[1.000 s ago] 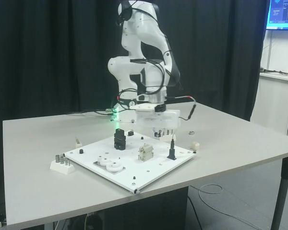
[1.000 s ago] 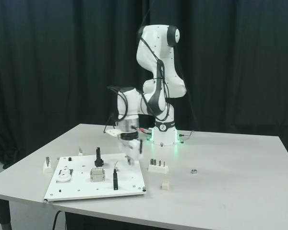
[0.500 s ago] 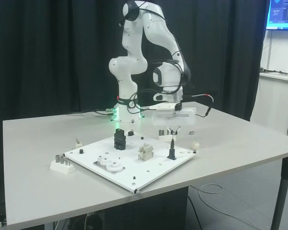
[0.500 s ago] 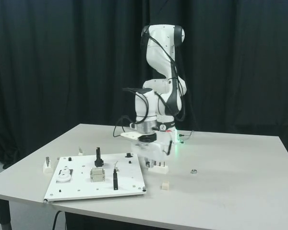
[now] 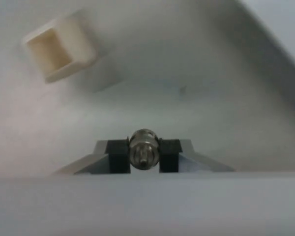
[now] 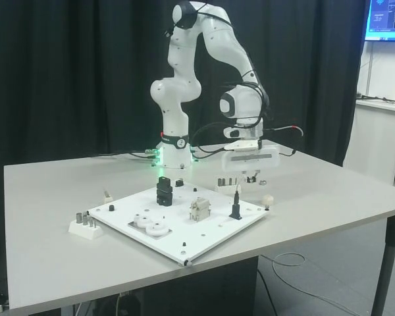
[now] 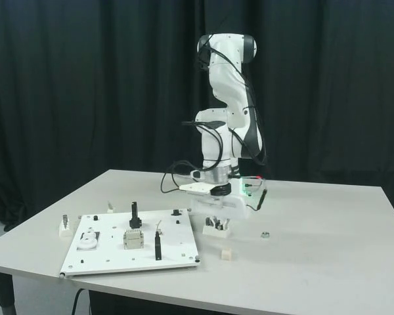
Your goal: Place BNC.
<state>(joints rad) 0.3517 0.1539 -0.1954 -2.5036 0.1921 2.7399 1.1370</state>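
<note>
In the wrist view a small grey metal BNC connector [image 5: 144,153] sits clamped between the two black finger pads [image 5: 118,156] of my gripper [image 5: 144,156], which is shut on it. Below it lies bare grey table, with a small white cube-shaped holder [image 5: 59,46] a short way off. In the room views the gripper [image 6: 250,176] [image 7: 218,214] hangs low just beyond the edge of the white board [image 6: 207,238] [image 7: 111,260], above the white pin block [image 6: 224,185] [image 7: 217,228]. The connector itself is too small to make out there.
The white board carries a black block [image 6: 163,191], a black post [image 6: 236,205], white gears [image 6: 151,224] and a small terminal part [image 6: 199,209]. The cube holder [image 6: 268,200] [image 7: 228,253] and a nut [image 7: 265,233] lie on the table [image 6: 329,191]. Another pin block [image 6: 85,226] stands beside the board.
The arm has swung away from over the board, carrying the gripper out past the board's edge to the pin block and the cube holder.
</note>
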